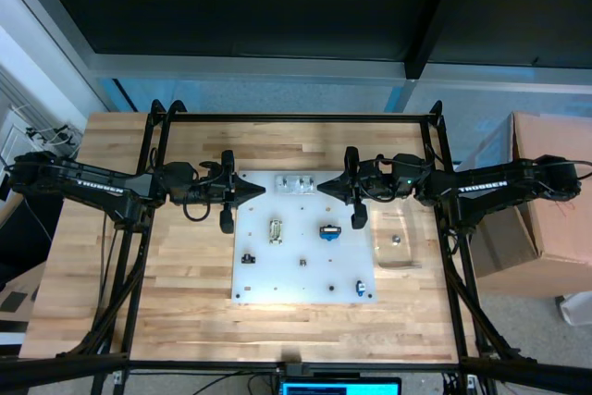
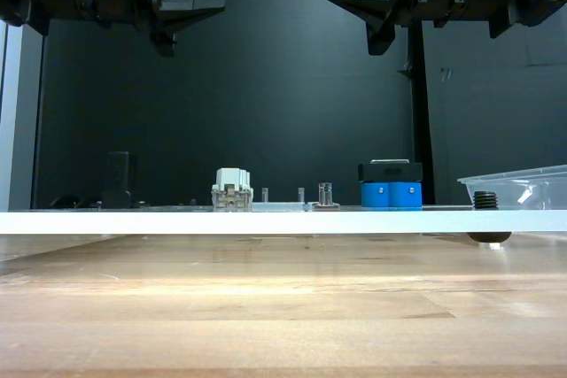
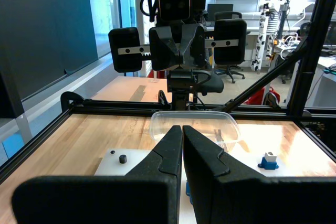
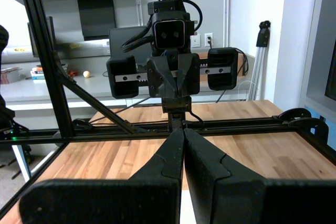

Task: Unfasten the M12 nut and place it in the container

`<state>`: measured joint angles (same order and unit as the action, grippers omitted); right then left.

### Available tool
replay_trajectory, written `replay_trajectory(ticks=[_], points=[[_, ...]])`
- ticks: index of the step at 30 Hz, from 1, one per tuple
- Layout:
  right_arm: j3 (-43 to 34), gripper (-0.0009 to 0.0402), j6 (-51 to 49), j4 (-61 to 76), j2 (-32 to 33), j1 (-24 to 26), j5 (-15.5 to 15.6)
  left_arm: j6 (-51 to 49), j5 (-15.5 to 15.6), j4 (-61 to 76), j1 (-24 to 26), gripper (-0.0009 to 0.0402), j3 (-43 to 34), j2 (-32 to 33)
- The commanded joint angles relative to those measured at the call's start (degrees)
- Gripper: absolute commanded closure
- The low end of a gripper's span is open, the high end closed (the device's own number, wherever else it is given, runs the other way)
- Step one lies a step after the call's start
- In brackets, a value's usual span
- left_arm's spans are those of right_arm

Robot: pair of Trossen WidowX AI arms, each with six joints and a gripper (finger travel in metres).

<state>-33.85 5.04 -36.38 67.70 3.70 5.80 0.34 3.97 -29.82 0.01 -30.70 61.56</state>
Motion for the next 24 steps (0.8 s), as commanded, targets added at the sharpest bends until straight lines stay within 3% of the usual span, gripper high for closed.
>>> replay_trajectory(ticks=[1, 9, 13, 24], points=[[0.5, 0.0394, -0.5, 0.3, 0.0, 0.0, -0.2, 0.0, 0.0, 0.0, 0.0, 0.0393, 0.0, 0.0], [0.6, 0.0394, -1.0, 1.6, 0.2, 0.1, -0.3, 0.0, 0.0, 0.0, 0.0, 0.0393, 0.0, 0.0], [0.3, 0.0394, -1.6, 1.5, 0.1, -0.1, -4.7, 0.0, 0.0, 0.0, 0.0, 0.0393, 0.0, 0.0], [-0.2, 0.0394, -1.7, 1.4, 0.2, -1.8, -5.9, 0.0, 0.0, 0.0, 0.0, 0.0393, 0.0, 0.0]])
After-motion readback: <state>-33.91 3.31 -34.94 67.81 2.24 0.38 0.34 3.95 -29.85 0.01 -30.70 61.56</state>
